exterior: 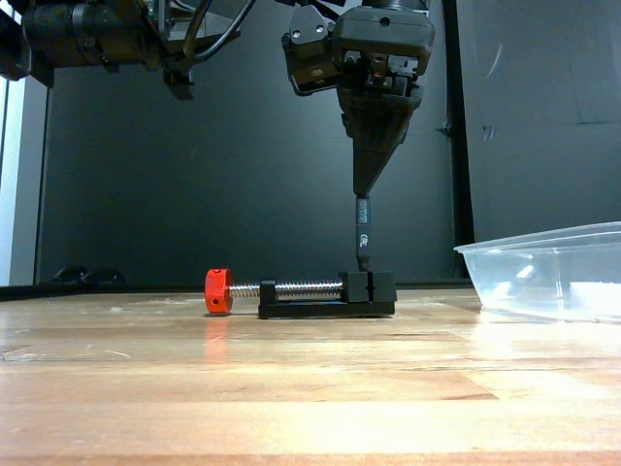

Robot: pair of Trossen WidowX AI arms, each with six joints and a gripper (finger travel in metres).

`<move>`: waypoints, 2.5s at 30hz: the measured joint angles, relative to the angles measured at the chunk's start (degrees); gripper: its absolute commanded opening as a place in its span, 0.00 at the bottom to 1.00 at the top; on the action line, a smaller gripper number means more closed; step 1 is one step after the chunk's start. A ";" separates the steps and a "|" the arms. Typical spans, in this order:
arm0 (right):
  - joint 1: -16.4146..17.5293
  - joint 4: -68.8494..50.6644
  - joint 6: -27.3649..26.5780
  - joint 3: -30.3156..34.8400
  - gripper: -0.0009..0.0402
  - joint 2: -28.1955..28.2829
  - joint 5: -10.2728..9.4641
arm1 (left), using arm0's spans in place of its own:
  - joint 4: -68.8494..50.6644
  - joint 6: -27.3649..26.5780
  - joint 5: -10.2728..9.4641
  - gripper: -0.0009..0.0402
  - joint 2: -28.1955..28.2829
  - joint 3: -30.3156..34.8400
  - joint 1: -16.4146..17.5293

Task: Pick the USB-C connector and install on taskboard

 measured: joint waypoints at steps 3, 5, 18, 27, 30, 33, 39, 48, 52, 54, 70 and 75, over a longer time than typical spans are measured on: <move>0.00 -0.04 -0.28 -0.04 0.02 -0.09 -0.04 | 0.00 0.02 0.00 0.02 0.00 -0.02 0.00; 0.00 -0.24 -0.28 -0.07 0.02 -0.15 -0.04 | 0.00 0.02 0.00 0.02 0.00 -0.02 0.00; 0.00 -0.85 -1.36 -0.37 0.22 -1.01 -0.20 | 0.00 0.02 0.00 0.02 0.00 0.00 0.00; 0.00 -0.39 -2.01 -0.31 0.51 -2.62 -0.24 | 0.00 0.02 0.00 0.02 0.00 -0.02 0.00; 0.00 -1.05 -3.06 -0.28 0.56 -4.46 -0.31 | 0.00 0.02 0.00 0.02 0.00 -0.02 0.00; -0.02 -2.29 -4.00 -0.22 0.59 -6.54 -0.55 | 0.00 0.02 0.00 0.02 0.00 -0.02 0.00; -0.04 -5.27 -4.33 -0.20 0.58 -9.31 -0.59 | 0.00 0.02 0.02 0.02 0.00 -0.02 0.00; 0.00 -6.29 -4.22 -0.20 0.53 -10.16 -0.59 | 0.00 0.02 0.02 0.02 0.00 -0.02 0.00; 0.00 -6.38 -5.16 -0.20 0.50 -11.67 -0.70 | 0.00 0.02 0.00 0.02 0.00 -0.02 0.00; -0.09 -6.36 -6.03 -0.20 0.49 -12.87 -0.66 | 0.00 0.00 0.00 0.02 0.00 0.00 0.00; -2.16 19.76 -15.13 -18.62 0.27 -32.70 -0.55 | 0.00 0.02 0.00 0.02 0.00 0.00 0.00; -3.43 33.79 -16.09 -28.28 0.13 -38.84 -1.95 | 0.00 0.00 0.00 0.02 0.00 0.00 0.00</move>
